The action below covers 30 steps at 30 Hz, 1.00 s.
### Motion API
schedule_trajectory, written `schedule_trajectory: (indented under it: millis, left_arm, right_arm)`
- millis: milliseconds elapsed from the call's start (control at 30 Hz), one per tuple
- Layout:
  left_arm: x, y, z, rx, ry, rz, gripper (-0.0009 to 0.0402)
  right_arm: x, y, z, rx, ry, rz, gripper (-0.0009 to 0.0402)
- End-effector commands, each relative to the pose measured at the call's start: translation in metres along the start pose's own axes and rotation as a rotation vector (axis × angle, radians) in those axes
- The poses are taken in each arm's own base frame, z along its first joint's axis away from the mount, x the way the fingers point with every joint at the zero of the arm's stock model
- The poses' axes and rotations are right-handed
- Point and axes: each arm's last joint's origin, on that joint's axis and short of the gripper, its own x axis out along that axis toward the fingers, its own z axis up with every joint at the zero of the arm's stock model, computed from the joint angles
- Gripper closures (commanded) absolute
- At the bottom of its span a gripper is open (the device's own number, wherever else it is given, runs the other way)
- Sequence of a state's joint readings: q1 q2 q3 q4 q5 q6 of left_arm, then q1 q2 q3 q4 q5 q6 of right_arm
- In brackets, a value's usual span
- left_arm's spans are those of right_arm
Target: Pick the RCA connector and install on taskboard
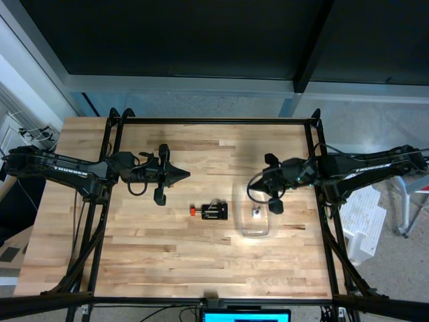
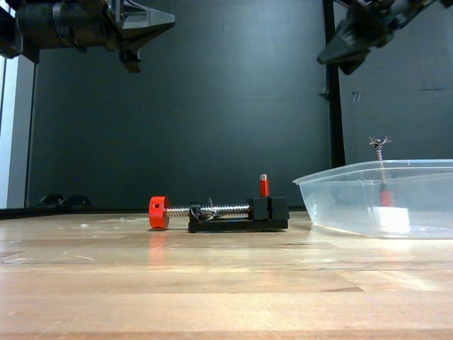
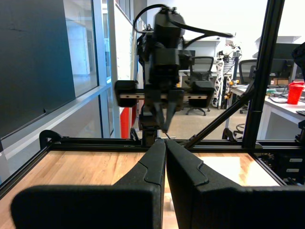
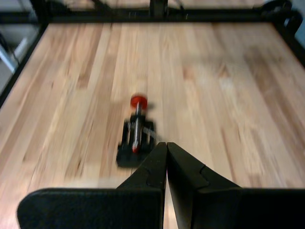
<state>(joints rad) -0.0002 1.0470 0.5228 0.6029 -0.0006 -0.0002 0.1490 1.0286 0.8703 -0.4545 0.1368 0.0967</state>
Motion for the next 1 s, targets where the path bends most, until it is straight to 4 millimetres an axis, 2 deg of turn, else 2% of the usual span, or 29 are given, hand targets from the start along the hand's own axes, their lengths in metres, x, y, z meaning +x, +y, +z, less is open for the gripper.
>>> schedule_trajectory:
  millis: [33,300,500,700,833,1000]
  left_arm:
    - [0.000,0.000,0.000,0.000,0.000,0.000,0.0393]
    - [0.000,0.000,0.000,0.000,0.000,0.000,0.0393]
    - [0.000,0.000,0.000,0.000,0.000,0.000,0.0393]
    - [0.000,0.000,0.000,0.000,0.000,0.000,0.0393]
    - [0.000,0.000,0.000,0.000,0.000,0.000,0.0393]
    - [0.000,0.000,0.000,0.000,0.000,0.000,0.0393]
  right_arm:
    - [-0.004,0.006,0.000,0.017,0.078,0.013,0.0393]
    - [-0.007,0.020,-0.013,0.027,0.275,0.023,0.0393]
    - [0.009,0.024,-0.029,0.008,0.452,-0.010,0.0393]
    - [0.019,0.029,-0.036,0.014,0.510,-0.003,0.0388]
    - [0.025,0.031,-0.043,0.023,0.545,-0.015,0.0364]
    - [0.032,0.033,-0.044,0.021,0.551,-0.015,0.0310]
